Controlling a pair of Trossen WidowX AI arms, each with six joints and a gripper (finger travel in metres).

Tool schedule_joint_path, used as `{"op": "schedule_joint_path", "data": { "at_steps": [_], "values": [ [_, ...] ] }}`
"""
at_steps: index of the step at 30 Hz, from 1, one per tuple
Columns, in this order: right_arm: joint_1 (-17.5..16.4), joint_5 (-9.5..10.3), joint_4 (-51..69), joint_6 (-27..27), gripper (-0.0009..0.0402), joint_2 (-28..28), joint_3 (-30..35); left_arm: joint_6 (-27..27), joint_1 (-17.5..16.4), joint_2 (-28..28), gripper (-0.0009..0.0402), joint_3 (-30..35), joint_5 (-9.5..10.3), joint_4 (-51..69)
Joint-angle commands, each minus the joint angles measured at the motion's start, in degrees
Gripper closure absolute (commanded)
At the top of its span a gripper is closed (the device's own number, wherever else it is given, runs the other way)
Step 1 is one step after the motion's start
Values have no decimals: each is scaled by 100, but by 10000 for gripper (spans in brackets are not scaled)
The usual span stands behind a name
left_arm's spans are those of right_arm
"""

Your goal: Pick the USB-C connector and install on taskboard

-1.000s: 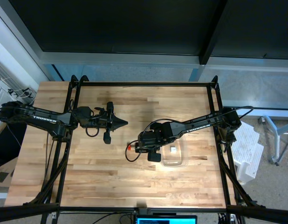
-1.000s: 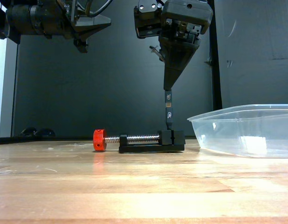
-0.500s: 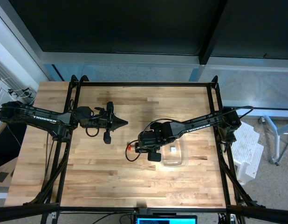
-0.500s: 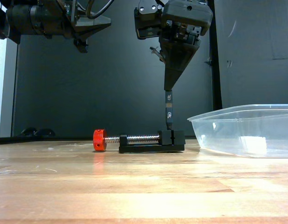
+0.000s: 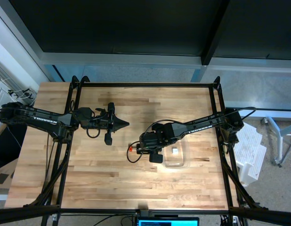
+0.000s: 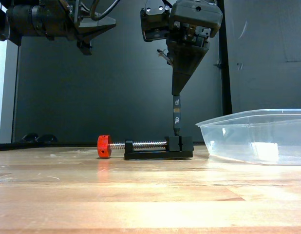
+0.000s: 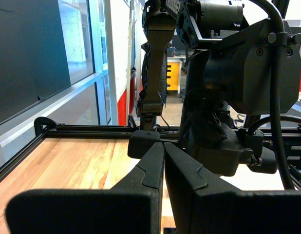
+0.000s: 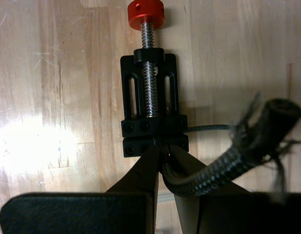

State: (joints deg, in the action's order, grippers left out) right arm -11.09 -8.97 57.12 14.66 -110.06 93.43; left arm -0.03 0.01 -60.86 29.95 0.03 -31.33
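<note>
Connector [image 6: 176,115] hangs upright, pinched at its top by the right gripper [image 6: 176,93], its lower tip at the taskboard [image 6: 182,146] directly beneath that gripper. A slow, straight push down, kept vertical, looks best. Whether the tip is in its slot is hidden behind the gripper and cable [image 8: 223,161]. Left gripper [image 5: 121,124], closed on nothing, hangs well apart.

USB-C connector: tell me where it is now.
Low view, right of centre: the USB-C connector hangs upright from the right gripper, lower end at the taskboard; the left gripper sits high left.
</note>
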Motion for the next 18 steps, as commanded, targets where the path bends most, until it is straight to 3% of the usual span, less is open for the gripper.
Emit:
{"op": "schedule_joint_path", "data": {
  "at_steps": [1, 18],
  "values": [
    [-2, 11, 0, -7, 393, 0, -2, 0, 0, 0, 393, 0, 0, 0],
    [9, 0, -142, -11, 393, 0, -151, 0, -2, 0, 393, 0, 0, 0]
  ]
}}
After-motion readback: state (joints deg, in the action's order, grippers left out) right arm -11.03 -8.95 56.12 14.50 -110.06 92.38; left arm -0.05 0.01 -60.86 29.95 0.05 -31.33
